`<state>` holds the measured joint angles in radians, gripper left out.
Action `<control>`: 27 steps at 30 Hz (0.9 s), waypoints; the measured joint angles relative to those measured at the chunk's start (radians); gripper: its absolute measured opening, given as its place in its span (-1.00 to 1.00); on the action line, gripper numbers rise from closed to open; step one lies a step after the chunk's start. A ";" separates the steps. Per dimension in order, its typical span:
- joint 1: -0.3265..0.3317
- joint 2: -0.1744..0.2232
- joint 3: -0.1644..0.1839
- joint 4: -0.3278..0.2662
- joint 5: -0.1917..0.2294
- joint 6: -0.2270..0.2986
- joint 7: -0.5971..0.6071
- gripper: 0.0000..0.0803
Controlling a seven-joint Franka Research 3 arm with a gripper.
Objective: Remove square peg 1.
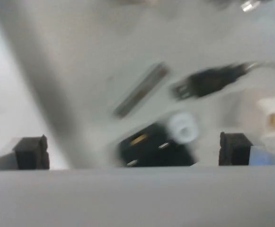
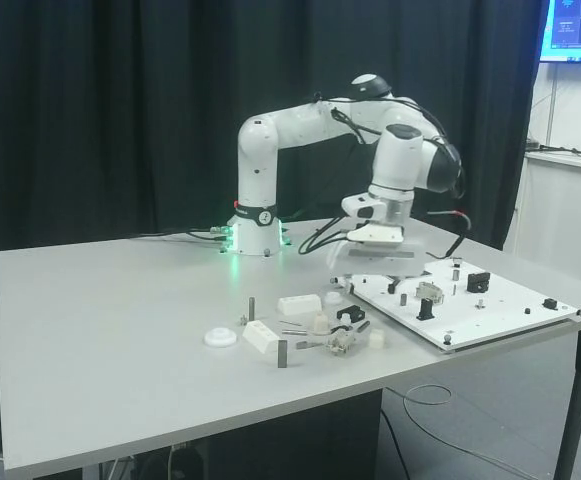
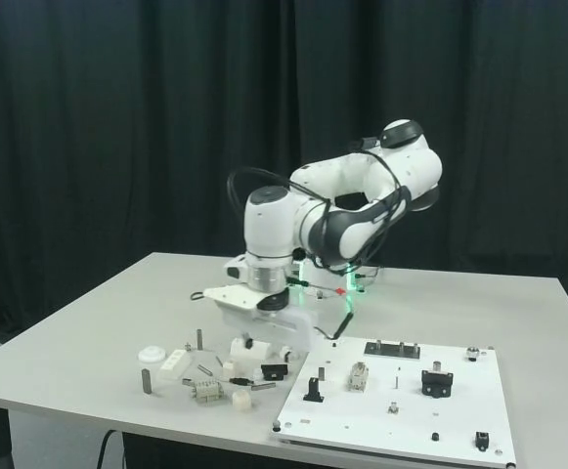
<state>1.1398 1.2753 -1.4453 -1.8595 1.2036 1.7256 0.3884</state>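
The white Franka arm [image 2: 300, 120] stands bolted near the back edge of the grey table [image 2: 100, 310], with green light showing at its base [image 2: 253, 240], and bends forward so that its end effector [image 2: 372, 262] hangs low over the back corner of the white assembly board [image 2: 490, 310], close to the loose parts beside it. In the wrist view the end effector's two black fingertips [image 1: 31, 152] stand wide apart with nothing between them; under them lie a black block with metal pins [image 1: 151, 149], a white round cap [image 1: 182, 126] touching that block, a grey metal bar [image 1: 142, 89] well apart, and a black cable plug [image 1: 208, 80]. The board lies along the table's front edge toward one front corner and carries several small black fixtures [image 3: 436, 381] and upright pins. Which of the pieces is square peg 1 cannot be told for sure: one candidate is the small grey upright peg [image 2: 282, 353] standing on the table near the front edge, beside a white rectangular block [image 2: 260, 337]; another thin grey peg [image 2: 251, 303] stands a little farther back. A white round disc [image 2: 220, 337] lies at the outer side of the cluster, and a connector piece [image 2: 341, 345] sits between the block and the board. The end effector touches none of these.
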 joint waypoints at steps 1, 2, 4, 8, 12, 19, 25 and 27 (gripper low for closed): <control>0.010 -0.002 -0.002 -0.001 0.000 -0.007 0.014 0.99; 0.020 -0.005 -0.004 -0.002 0.000 -0.013 0.029 0.99; 0.041 -0.009 -0.009 -0.003 0.000 -0.026 0.062 0.99; 0.084 -0.015 -0.018 -0.006 0.000 -0.038 0.134 0.99; 0.128 -0.020 -0.027 -0.007 0.000 -0.038 0.212 0.99; 0.200 -0.030 -0.034 -0.007 0.000 -0.017 0.355 0.99; 0.254 -0.031 -0.033 -0.007 0.001 0.021 0.465 0.99; 0.268 -0.031 -0.030 -0.007 0.001 0.036 0.491 0.99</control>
<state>1.4079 1.2444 -1.4751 -1.8664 1.2048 1.7619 0.8793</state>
